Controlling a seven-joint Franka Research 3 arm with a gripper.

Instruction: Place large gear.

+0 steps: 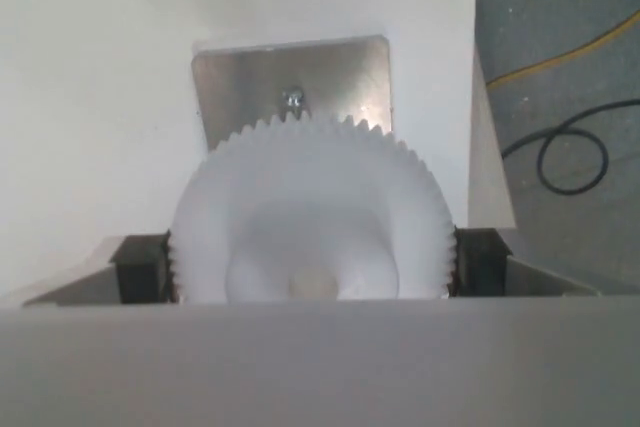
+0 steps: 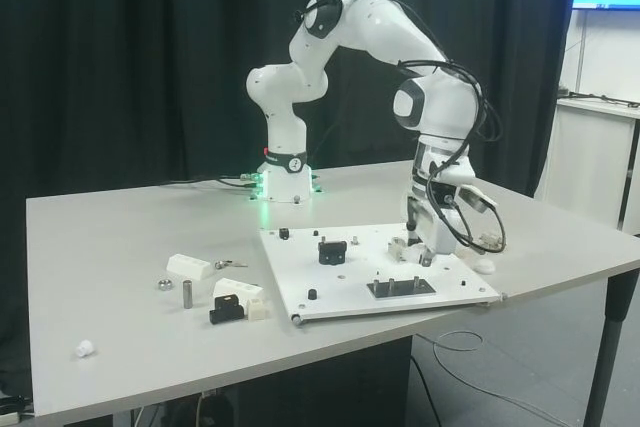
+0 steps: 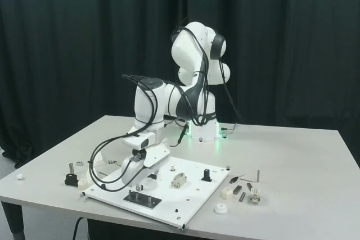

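So the large gear (image 1: 310, 217) is white, toothed all the way round, and it sits pinched between the two black fingertip pads (image 1: 140, 267) of the gripper (image 1: 310, 272), one pad on each side of the rim, fingers set about as wide as the gear itself. It's held on edge or close to it, with the hub facing the wrist camera, so you see the face and the centre bore rather than the teeth from the side. Right behind it in the wrist view is a small grey metal plate (image 1: 290, 77) with a bolt or pin (image 1: 293, 99) poking up, just beyond the top teeth, and that plate sits in the white assembly board (image 1: 100, 97). From the room views the gripper (image 2: 425, 247) is low over the board (image 2: 330, 292) near its far right corner, at the table (image 2: 120, 237) edge, and the gear itself is hidden by the hand there. My take on doing this bit well: the bore has to line up with whatever post it's meant for, and I can't tell from here whether that bolt is the target. I'd square the gear flat to the board first, come down slow and straight, and only let go once it's seated, since a tilted gear will jam or hop off. The other loose parts (image 2: 225, 297) are well apart, no worry there.
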